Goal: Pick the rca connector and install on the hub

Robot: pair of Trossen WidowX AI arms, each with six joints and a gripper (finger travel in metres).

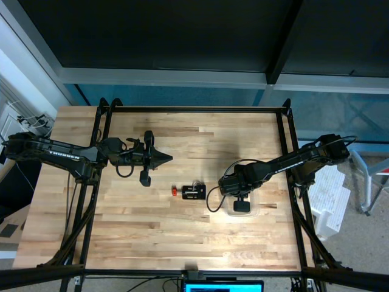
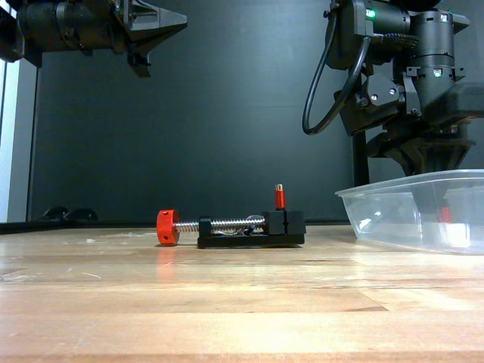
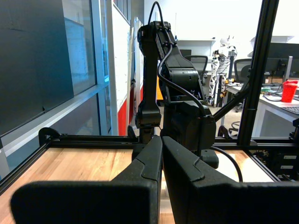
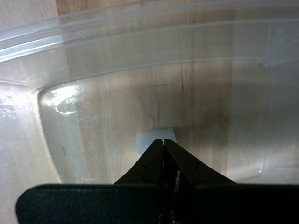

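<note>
Right end effector (image 4: 163,141) in clear tray (image 2: 378,215), pinched on red sliver, likely rca connector (image 2: 445,214). Hub (image 1: 194,193) frame-left of it, axis left-right; right arm nearer. Left end effector (image 1: 167,159) narrow, empty, upper left.

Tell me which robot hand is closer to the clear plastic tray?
The right one. The right gripper reaches down inside the clear tray. The left gripper hangs high, far off beyond the hub.
</note>
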